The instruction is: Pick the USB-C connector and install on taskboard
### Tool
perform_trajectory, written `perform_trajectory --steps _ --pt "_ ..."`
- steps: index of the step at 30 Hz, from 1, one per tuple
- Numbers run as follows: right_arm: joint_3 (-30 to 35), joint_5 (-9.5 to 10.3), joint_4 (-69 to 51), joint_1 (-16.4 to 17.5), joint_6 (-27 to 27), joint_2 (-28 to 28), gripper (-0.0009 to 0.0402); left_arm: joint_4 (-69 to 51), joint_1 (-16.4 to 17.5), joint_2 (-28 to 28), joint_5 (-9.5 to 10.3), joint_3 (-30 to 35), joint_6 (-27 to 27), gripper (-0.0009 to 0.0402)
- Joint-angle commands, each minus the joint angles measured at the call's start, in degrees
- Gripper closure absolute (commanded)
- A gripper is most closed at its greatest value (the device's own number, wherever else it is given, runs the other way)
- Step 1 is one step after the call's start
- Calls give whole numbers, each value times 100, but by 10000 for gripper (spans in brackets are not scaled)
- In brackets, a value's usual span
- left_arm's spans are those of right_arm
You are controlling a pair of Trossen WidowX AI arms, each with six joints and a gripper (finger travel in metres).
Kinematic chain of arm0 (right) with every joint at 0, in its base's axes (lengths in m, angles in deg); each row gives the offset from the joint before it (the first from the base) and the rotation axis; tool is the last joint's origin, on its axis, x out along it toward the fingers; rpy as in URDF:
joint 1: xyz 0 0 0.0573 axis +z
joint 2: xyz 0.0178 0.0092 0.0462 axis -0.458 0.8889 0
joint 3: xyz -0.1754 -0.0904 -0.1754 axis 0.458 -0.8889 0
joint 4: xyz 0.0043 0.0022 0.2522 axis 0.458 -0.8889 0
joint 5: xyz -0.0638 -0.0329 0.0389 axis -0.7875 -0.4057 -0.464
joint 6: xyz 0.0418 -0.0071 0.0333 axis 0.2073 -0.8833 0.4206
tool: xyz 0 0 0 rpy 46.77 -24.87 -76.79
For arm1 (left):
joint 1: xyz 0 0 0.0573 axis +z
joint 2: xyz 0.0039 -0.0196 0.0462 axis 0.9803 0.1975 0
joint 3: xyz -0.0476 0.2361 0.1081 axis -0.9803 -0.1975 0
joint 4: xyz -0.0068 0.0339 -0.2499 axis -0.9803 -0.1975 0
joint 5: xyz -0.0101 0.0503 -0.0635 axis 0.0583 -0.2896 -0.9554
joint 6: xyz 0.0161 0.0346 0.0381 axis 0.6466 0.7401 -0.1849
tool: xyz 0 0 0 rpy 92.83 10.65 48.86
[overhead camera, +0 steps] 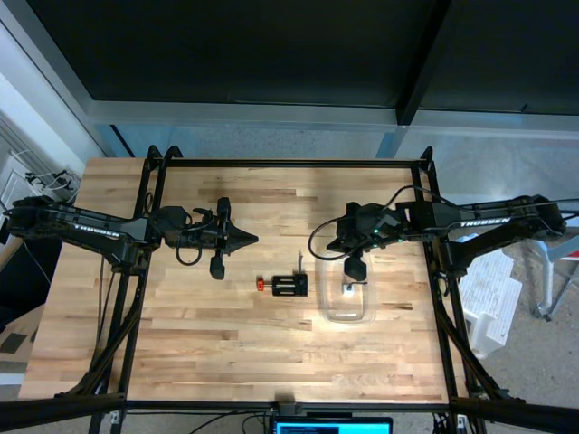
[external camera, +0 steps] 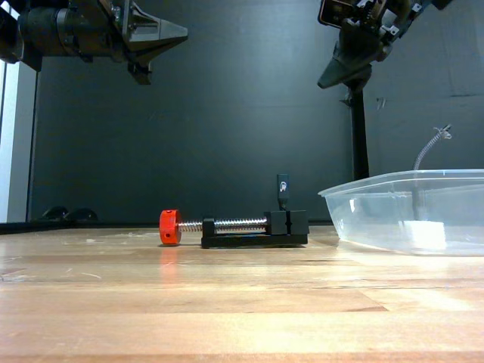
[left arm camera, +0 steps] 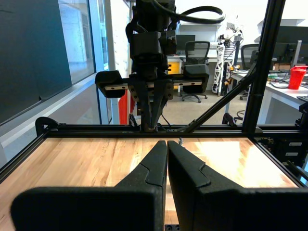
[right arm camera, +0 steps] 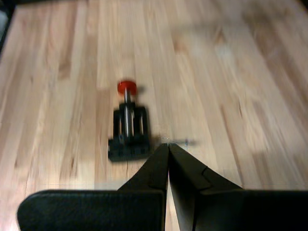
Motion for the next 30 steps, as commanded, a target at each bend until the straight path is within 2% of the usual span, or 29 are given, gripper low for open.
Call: perform_trajectory --steps 1,4,7,19,30 --pt "382 -2 -730 55 83 249 393 2 2 2 -2 0 0 393" --pt "656 11 -1207 151 192 472 393 2 0 2 -2 0 0 393" --pt "903 142 -1602 271 262 688 393 2 0 2 -2 0 0 393" --pt "1521 140 -2608 750 555 1373 393 2 0 2 -2 0 0 393" --pt "1808 140 -3338 831 647 1941 393 2 0 2 0 0 0 393"
